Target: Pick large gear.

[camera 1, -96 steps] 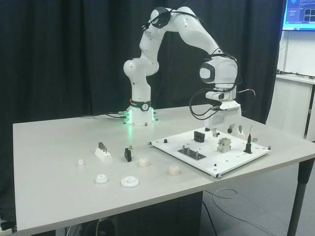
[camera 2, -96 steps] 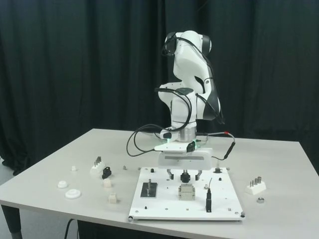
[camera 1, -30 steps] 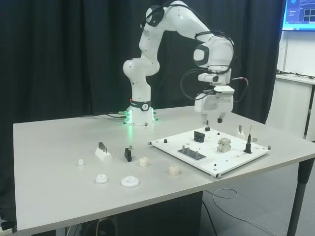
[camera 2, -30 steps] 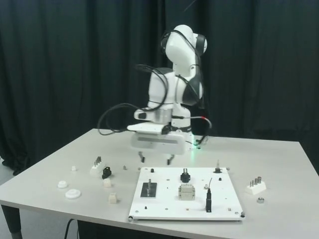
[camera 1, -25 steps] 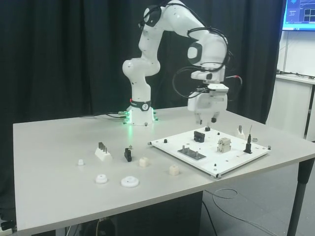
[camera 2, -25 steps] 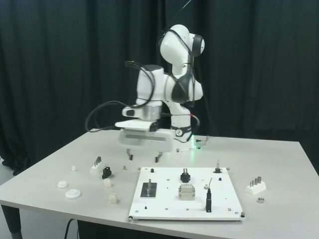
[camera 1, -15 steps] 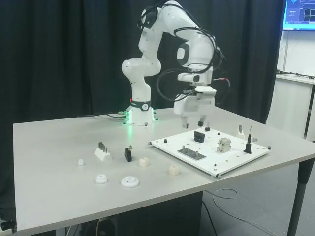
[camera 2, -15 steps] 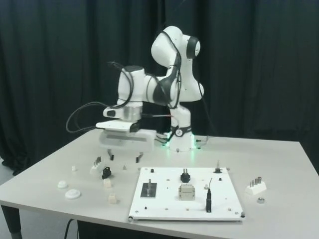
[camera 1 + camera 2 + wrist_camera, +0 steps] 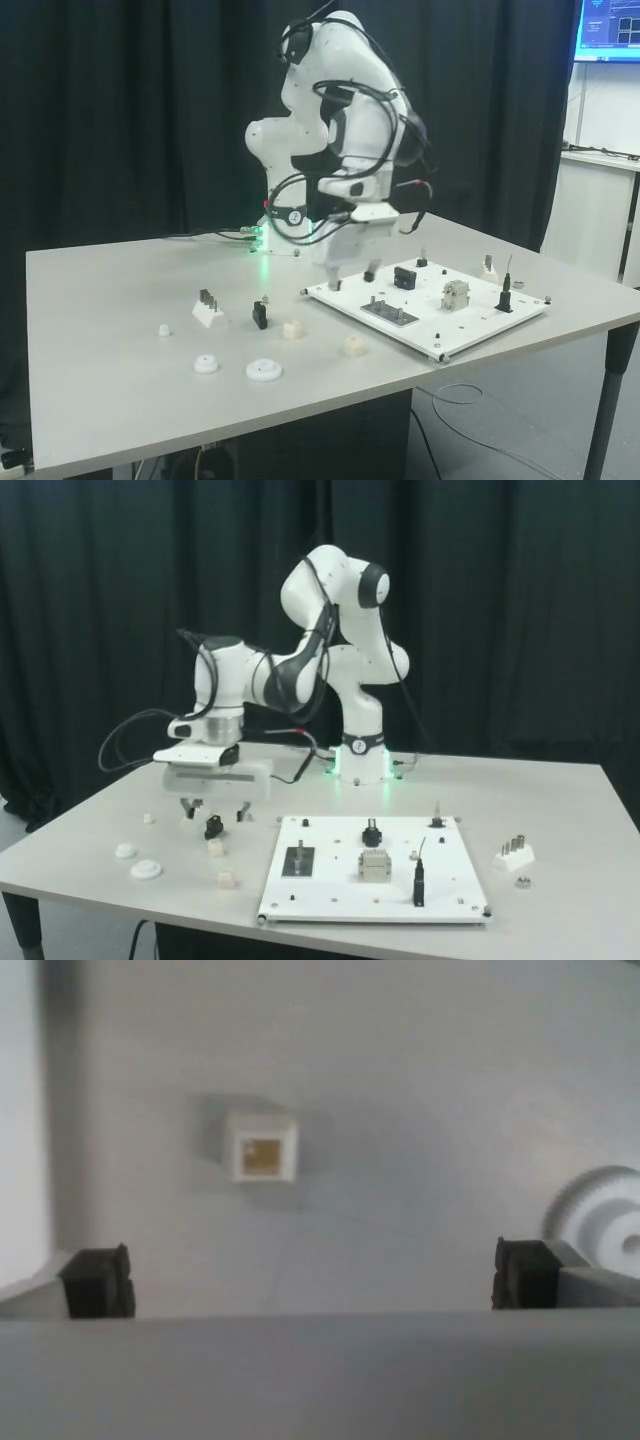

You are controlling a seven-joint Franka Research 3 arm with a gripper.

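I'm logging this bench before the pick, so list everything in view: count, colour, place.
large gear: 1, white, table's front edge.
small gear: 1, white, beside the large gear.
cube blocks: 2, white, between the gears and the board.
tiny cap: 1, white, outermost of the loose parts.
pin holders: 2, white, either side of the board.
black part: 1, black, near one holder.
board: 1, white, carrying small fixtures.
table: 1, grey.
hand: 1, white, open, above the loose parts.
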